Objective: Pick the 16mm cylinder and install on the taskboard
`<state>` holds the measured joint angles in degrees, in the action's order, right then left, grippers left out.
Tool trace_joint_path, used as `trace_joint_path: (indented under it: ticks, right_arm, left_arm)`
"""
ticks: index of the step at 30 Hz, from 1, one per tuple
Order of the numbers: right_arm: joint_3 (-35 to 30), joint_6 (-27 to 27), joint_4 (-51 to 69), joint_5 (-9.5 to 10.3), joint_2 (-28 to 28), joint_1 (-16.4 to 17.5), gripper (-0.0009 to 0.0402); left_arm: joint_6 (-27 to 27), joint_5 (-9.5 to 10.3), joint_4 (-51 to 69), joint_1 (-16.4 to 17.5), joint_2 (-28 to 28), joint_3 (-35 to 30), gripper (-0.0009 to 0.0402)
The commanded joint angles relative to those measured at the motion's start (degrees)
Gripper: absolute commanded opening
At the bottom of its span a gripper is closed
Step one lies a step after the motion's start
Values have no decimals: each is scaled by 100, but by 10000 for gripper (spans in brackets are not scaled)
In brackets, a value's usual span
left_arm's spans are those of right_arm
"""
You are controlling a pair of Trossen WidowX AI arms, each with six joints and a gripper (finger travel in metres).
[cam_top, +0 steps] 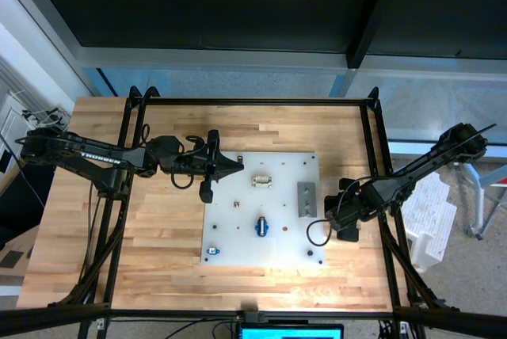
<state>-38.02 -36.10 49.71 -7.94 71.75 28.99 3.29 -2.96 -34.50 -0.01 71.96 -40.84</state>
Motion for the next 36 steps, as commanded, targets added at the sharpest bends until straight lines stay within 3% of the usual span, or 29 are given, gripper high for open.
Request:
trace_joint_path:
  ticks: [1,11,21,36]
  right_arm:
    - [-2,7,2,-2,0,0,142]
    - [-2,-9,11,-2,0,0,87]
    - [-7,-13,13,9,-7,0,-3]
    - [-800,101,649,4,-485,-2,13]
  left_arm:
    - [-2,0,0,0,2,-2,0]
    - [-2,0,0,0,2,-2,0]
    - [-2,0,0,0,2,-2,0]
    - [0,0,0,0,2,-2,0]
